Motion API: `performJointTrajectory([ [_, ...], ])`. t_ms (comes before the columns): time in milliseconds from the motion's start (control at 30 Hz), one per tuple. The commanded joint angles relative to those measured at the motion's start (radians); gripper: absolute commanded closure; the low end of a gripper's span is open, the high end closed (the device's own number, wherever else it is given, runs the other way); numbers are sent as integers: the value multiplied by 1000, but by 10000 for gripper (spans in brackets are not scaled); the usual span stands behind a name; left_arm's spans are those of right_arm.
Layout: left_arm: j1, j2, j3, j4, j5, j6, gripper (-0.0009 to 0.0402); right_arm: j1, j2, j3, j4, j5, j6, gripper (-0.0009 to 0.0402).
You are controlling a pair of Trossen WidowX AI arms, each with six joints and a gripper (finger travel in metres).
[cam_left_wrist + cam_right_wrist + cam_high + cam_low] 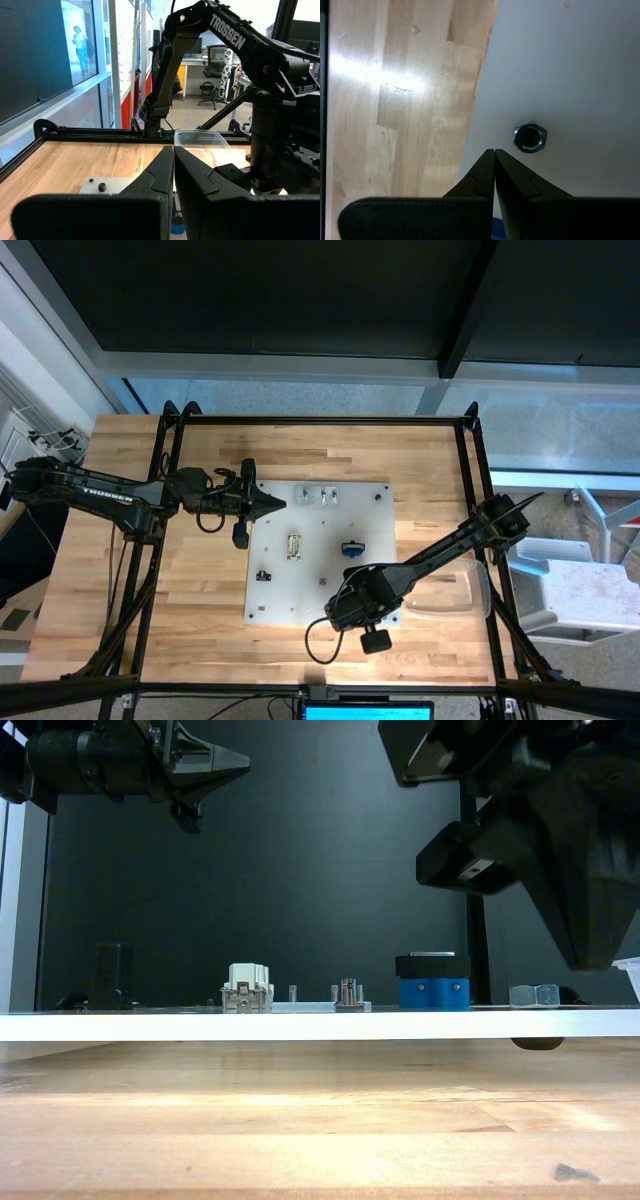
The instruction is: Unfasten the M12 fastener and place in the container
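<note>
The small silver M12 nut (530, 138) lies flat on the white board (580, 65), its centre dark. The low view shows the nut (533, 995) sitting low at the board's near right; I cannot tell whether it is on its stud. My right gripper (494, 151) hangs above the board's near edge, shut on nothing, with its tips just beside the nut and apart from it. In the high view the right arm (350, 602) hides the nut. The clear container (478, 590) lies right of the board, and I see nothing in it. My left gripper (280, 504) hovers shut over the board's far left edge.
On the board stand a blue block with a black cap (352, 549), a beige connector (294, 545), a silver post (347, 992) and a black post (378, 494) at the far right corner. A black frame (320, 420) rims the wooden table.
</note>
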Motion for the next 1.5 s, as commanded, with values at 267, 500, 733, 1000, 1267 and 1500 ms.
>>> performJointTrajectory([
  [267, 0, 0, 0, 0, 0, 0, 393, -17, 2, -32, 34, 2, 22, 393],
  [500, 0, 0, 0, 0, 0, 0, 393, -22, 2, -33, 12, 64, 26, 393],
  [733, 0, 0, 0, 0, 0, 0, 393, -21, -10, -16, -90, 320, 139, 393],
  [1000, 0, 1, 0, -1, 0, 0, 393, -19, -19, 8, -90, 196, 164, 393],
  [1267, 0, 1, 0, -1, 0, 0, 393, -8, -31, 37, -46, -45, 180, 393],
  [1500, 0, 0, 0, 0, 0, 0, 393, 2, 5, 28, -31, -39, 181, 393],
])
